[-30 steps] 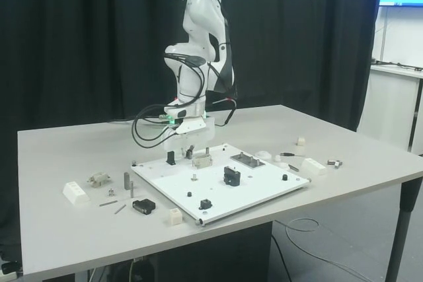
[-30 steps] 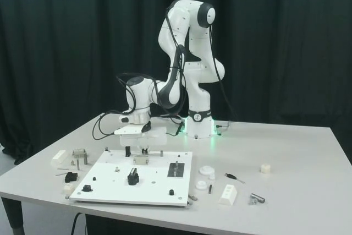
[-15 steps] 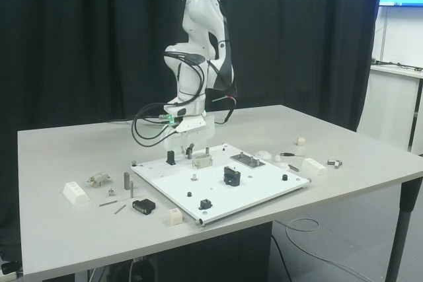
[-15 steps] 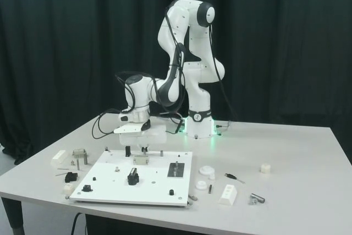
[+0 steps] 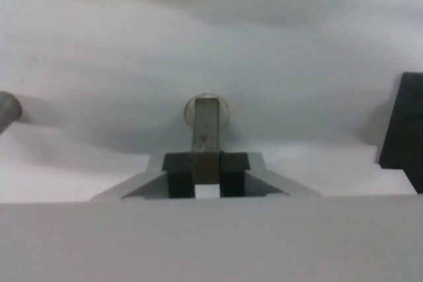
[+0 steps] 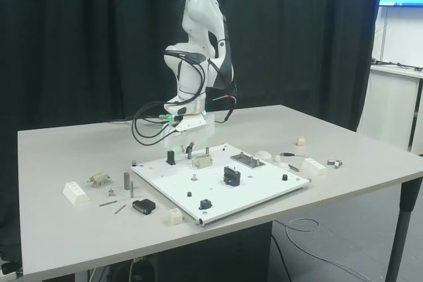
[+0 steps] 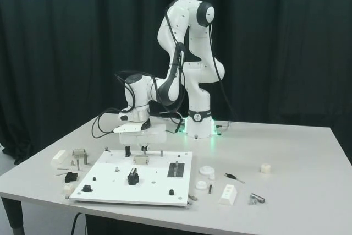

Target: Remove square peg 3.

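Your gripper (image 5: 207, 179) has its jaws narrow, clamped on square peg 3 (image 5: 206, 133). In the wrist view the black fingertips (image 5: 178, 173) press both sides of the peg's upper end, and the grey shaft runs down to a pale round socket (image 5: 207, 111) in the white board (image 5: 277, 51); you cannot tell whether the peg's lower tip is inside the socket or just above it.

From the first room view, the gripper (image 6: 189, 144) hangs over the rear edge of the white board (image 6: 264, 189), with the peg (image 6: 190, 152) as a short upright sliver below it, just above a pale block fixture (image 6: 201, 161). A black post (image 6: 171, 157) stands at about 9 o'clock of the peg, near it.

Second room view: gripper (image 7: 144, 146) at the board's (image 7: 148, 188) far edge, at 12 o'clock of the pale fixture (image 7: 141, 159). White arm (image 7: 184, 70) folds down from its base on the grey table (image 7: 297, 163).

Loose parts lie off the board: a black piece (image 6: 143, 206) and a white cube (image 6: 174, 216) at the near corner, a white block (image 6: 75, 193) well apart at 9 o'clock.
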Robot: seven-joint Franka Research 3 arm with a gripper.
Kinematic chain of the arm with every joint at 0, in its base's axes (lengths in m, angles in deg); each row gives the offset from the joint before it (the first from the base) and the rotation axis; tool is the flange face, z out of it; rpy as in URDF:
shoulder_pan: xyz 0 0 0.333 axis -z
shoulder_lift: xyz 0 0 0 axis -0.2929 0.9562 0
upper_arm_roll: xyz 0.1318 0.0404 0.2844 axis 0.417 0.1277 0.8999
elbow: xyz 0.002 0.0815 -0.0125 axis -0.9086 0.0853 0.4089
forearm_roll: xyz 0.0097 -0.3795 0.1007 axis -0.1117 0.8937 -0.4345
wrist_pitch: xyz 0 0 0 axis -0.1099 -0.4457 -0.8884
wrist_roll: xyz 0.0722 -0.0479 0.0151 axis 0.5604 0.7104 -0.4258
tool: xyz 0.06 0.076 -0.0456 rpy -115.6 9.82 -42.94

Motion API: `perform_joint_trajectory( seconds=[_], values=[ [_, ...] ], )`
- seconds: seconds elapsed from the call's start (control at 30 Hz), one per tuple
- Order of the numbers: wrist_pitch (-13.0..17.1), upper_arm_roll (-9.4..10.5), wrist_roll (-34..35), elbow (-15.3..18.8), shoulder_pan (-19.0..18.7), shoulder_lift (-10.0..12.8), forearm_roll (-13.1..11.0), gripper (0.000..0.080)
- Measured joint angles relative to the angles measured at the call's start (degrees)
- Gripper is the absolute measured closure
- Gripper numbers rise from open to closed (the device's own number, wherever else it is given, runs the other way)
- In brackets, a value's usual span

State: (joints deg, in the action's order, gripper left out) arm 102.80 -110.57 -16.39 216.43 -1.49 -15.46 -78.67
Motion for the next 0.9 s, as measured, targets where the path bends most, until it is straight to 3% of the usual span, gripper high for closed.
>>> perform_joint_trajectory(
  seconds=[0.27, 0.73, 0.9],
  values=[
    [-1.7, -0.19, 2.1, -0.2, 0.0, -1.3, 2.9, 0.0728],
    [-8.3, -0.39, 11.1, -1.1, -0.1, -7.7, 14.4, 0.0728],
    [-10.3, -0.07, 13.3, -1.3, -0.1, -10.0, 17.2, 0.0728]
  ],
)
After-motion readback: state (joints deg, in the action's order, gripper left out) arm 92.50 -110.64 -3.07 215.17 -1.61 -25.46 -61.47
